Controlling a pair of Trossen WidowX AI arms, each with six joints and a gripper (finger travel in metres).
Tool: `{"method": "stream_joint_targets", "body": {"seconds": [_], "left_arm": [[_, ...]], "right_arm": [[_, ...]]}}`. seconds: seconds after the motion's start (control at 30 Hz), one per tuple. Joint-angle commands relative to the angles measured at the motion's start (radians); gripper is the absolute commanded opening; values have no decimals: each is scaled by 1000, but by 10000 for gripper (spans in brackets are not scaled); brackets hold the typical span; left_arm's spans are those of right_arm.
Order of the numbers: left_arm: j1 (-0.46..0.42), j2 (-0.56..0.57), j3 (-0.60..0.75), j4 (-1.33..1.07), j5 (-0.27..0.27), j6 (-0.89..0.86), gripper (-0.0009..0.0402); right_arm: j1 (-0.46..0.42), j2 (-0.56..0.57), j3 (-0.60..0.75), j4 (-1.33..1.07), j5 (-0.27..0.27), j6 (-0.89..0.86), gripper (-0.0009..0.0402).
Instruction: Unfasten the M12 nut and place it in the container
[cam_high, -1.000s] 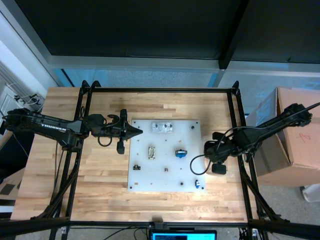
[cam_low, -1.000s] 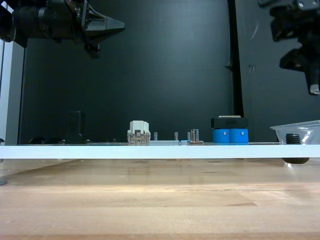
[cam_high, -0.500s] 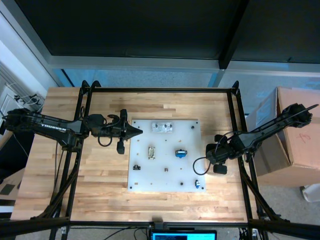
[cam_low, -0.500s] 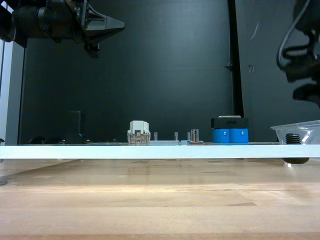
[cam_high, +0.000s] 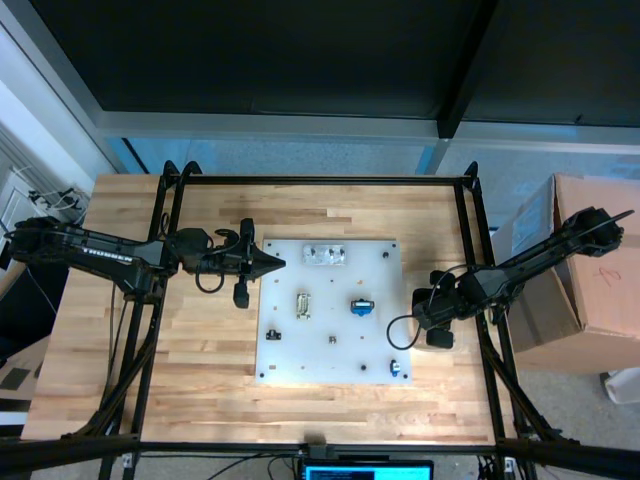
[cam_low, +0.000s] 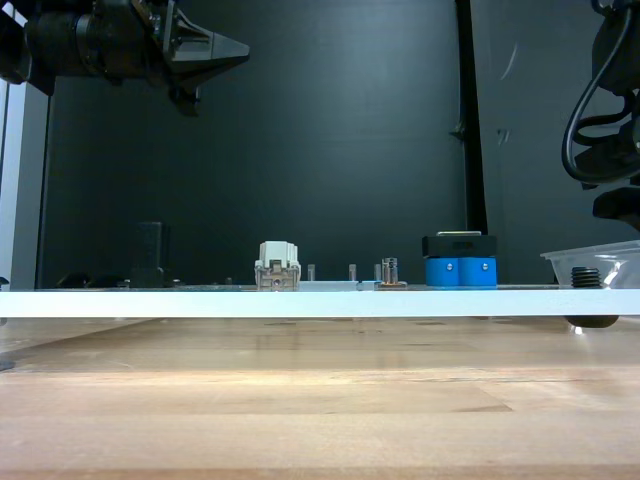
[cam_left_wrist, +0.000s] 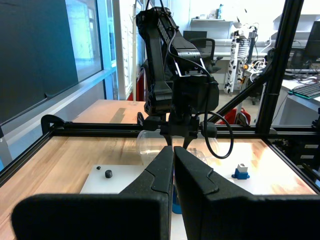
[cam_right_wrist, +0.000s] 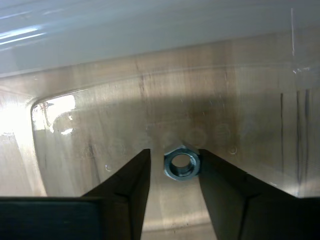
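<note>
Above the table, the left gripper hangs beside the white board's left edge, the right gripper just off its right edge; at table height, the black stud shows bare ribs; from the left wrist, that gripper's jaws are pressed together, empty; from the right wrist, the silver nut lies flat and free in the clear container, between parted jaws.

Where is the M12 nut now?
Right wrist view: the nut lies flat inside the clear container, between the fingers of the open right gripper, beside the board's right edge; the left gripper hovers over the board's far left.
</note>
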Motion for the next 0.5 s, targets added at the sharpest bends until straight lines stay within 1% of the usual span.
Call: {"method": "stream_joint_targets", "body": {"seconds": [0.03,0.07,0.17,0.3,0.37,0.47,0.5], "left_arm": [[0,0,0,0,0,0,0],[0,0,0,0,0,0,0],[0,0,0,0,0,0,0],[0,0,0,0,0,0,0],[0,0,0,0,0,0,0],[0,0,0,0,0,0,0],[0,0,0,0,0,0,0]], "right_arm": [[0,-5,14,-10,-10,12,179],[0,-7,19,-15,-27,11,189],[-1,-16,21,-22,-52,11,217],[-1,-31,23,-30,-54,11,251],[-1,-39,31,-36,-43,11,264],[-2,-54,59,-40,-37,2,273],[-4,-61,72,-44,-25,-2,272]]}}
